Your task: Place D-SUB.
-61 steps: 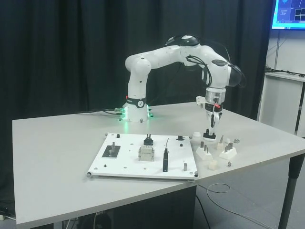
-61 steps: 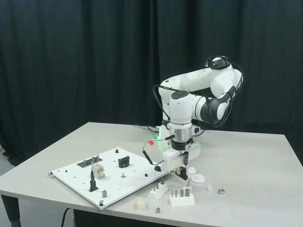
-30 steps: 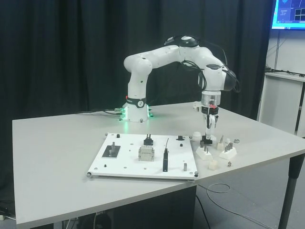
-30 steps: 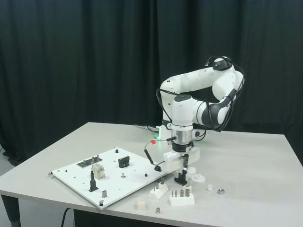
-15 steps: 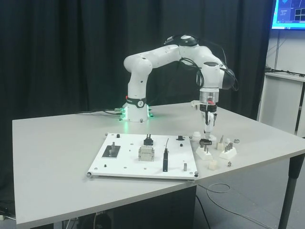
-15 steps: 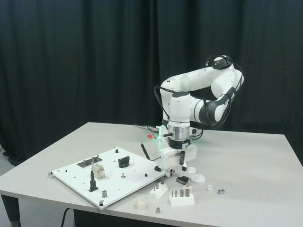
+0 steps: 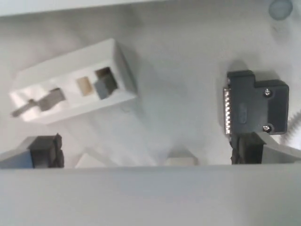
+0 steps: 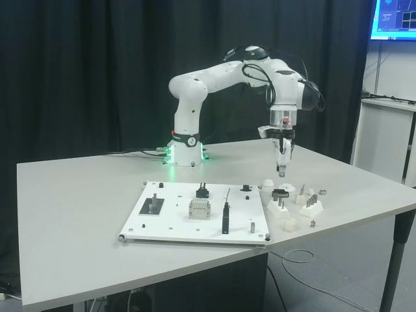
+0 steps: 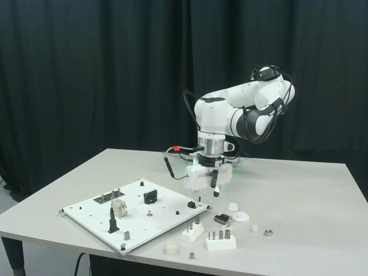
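Wrist camera alone shows the pin row of the dark grey plastic D-SUB connector [image 7: 256,105], lying free on the grey tabletop [image 7: 188,56] near a white slotted holder block [image 7: 75,82]. Room cameras show the pincer [image 9: 208,193] raised above that connector [image 9: 222,218], spread wide and empty, beside the white assembly board [image 8: 195,211].

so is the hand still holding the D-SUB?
No. The D-SUB lies on the table, with the hand lifted clear above it.

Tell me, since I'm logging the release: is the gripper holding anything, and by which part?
Nothing is held. The gripper is open and raised above the table, while the D-SUB lies on it, untouched.
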You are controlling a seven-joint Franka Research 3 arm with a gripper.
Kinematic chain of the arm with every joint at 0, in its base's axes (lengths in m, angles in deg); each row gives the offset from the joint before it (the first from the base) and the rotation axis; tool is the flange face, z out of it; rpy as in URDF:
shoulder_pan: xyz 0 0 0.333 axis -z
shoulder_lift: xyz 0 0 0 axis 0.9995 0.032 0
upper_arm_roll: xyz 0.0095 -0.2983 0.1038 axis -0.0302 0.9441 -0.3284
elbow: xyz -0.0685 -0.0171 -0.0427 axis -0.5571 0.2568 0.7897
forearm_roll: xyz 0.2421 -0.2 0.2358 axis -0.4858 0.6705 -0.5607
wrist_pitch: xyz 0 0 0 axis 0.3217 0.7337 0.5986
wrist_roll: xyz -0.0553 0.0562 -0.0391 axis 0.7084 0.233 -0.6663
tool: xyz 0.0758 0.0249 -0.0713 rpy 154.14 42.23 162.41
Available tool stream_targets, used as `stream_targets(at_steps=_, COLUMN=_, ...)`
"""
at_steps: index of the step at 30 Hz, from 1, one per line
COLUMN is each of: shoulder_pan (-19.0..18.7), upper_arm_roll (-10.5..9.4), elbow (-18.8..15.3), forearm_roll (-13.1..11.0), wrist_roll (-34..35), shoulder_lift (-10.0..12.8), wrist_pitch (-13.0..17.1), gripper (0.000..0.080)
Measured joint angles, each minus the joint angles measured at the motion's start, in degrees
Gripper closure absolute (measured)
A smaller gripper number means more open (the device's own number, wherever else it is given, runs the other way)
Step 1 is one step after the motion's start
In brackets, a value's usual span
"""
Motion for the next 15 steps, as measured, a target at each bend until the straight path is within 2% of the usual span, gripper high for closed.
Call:
stream_targets(at_steps=8, shoulder_pan=0.3, upper_arm_roll=3.02, elbow=0.3, forearm_roll=2.2, wrist_roll=-1.3, shoulder_lift=0.0, wrist_pitch=-1.8, gripper=0.0003)
stream_targets(at_steps=15, shoulder_pan=1.1, upper_arm_roll=4.84, elbow=1.0, forearm_roll=4.0, wrist_roll=-2.3, shoulder_lift=0.0, wrist_pitch=-2.6, gripper=0.0003)
